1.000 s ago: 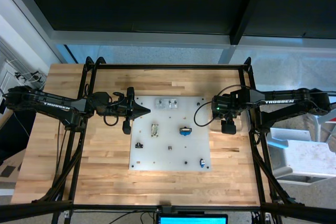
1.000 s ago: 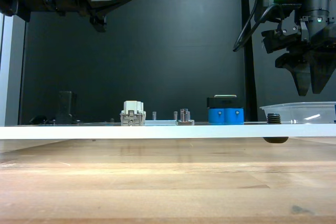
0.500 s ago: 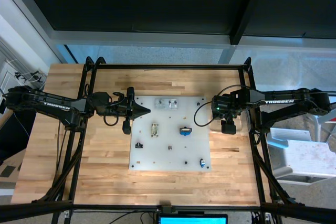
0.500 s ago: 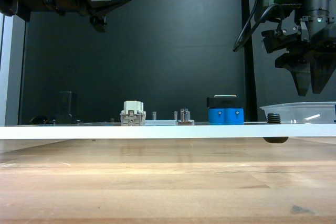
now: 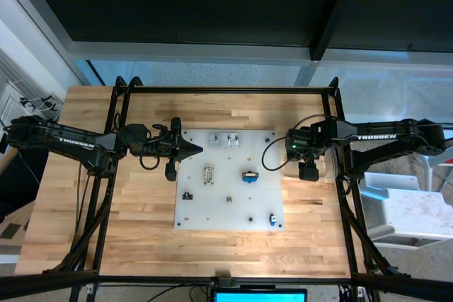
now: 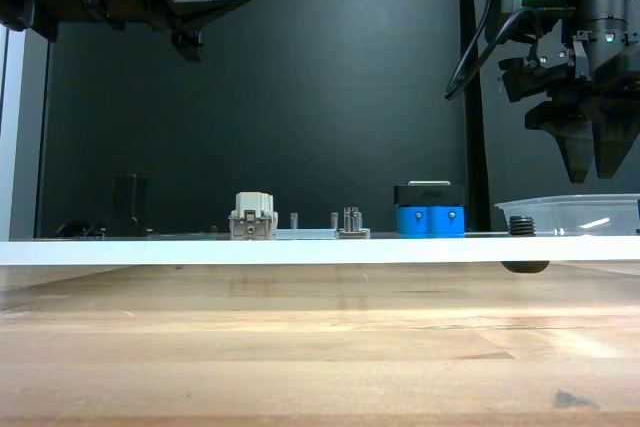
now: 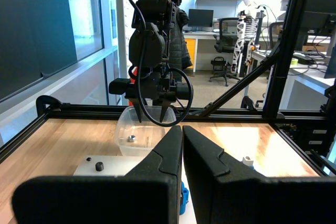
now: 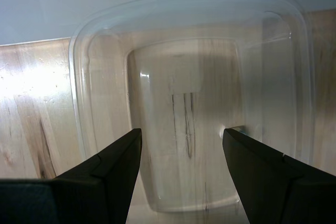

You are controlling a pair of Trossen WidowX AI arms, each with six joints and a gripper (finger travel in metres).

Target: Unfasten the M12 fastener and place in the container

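The clear container (image 7: 122, 129) stands on the table just off the board's right edge, and a small silver nut (image 7: 131, 138) lies on its floor. My right gripper (image 8: 181, 132) hangs open directly above the container (image 8: 79, 77) with nothing between its fingers. In the low view that gripper (image 6: 594, 177) hovers over the tray (image 6: 570, 209), and the black stud (image 6: 518, 226) in front shows bare ribs. From above, the stud (image 5: 250, 218) stands near the board's near right edge. My left gripper (image 5: 200, 150) is shut and held high over the board's far left edge.
The white board (image 5: 212, 210) carries a blue-and-black piece (image 5: 248, 175), a grey connector (image 5: 209, 175), a silver post (image 5: 228, 199) and a small blue part (image 5: 272, 218). Black frame rails run along the table's edges. Bare wood lies in front of the board.
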